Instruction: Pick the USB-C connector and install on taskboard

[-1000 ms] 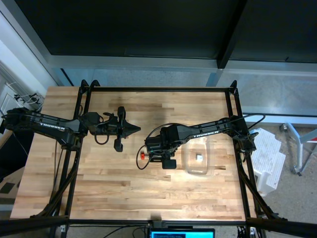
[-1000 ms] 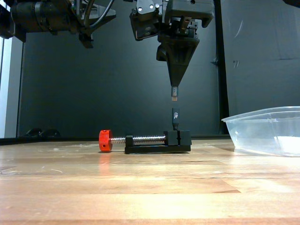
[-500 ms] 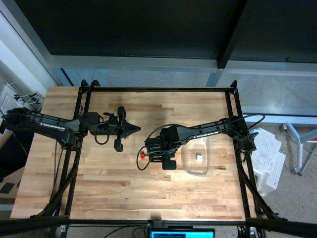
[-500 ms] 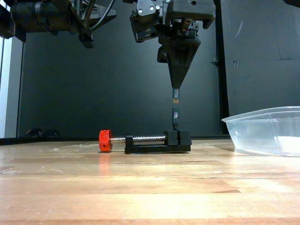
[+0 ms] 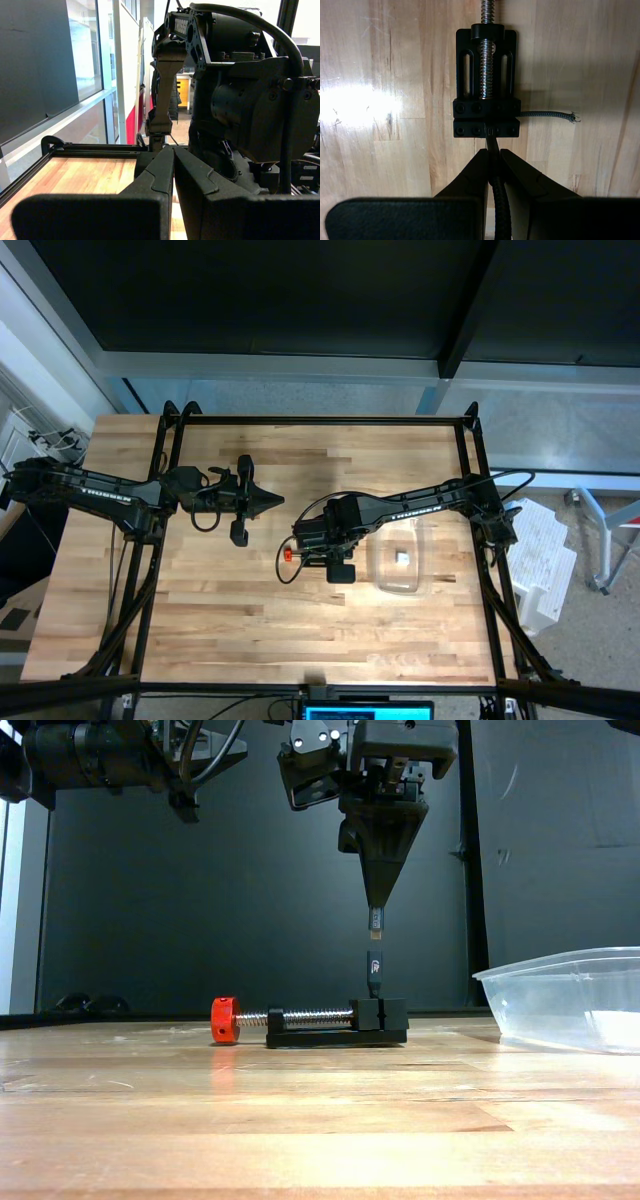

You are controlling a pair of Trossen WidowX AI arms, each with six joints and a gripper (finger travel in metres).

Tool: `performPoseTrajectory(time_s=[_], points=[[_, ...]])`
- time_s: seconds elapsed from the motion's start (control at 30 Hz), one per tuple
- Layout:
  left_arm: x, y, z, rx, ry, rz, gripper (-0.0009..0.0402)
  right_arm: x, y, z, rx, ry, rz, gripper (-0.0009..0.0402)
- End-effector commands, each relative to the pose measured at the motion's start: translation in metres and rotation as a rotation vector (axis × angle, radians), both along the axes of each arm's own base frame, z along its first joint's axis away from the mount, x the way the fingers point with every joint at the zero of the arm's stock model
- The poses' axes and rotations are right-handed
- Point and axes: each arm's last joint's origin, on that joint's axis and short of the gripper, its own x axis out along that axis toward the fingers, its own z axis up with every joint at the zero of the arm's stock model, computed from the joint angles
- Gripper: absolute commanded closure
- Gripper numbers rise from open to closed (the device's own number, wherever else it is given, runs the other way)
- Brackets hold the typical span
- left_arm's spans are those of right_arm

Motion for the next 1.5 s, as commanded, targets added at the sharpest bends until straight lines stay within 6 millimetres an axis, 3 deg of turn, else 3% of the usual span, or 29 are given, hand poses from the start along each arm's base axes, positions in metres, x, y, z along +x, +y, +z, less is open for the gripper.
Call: performPoseTrajectory(time_s=[0.03, 1.5], points=[[0.000, 0.000, 0.000, 0.000, 0.000, 0.000, 0.0393, 0.000, 0.000, 0.000, 0.000, 0.000, -0.003, 0.0394], [0.000, 0.000, 0.000, 0.000, 0.000, 0.000, 0.0393, 0.003, -0.001, -0.009, -0.012, 0.010, 0.021, 0.0394]])
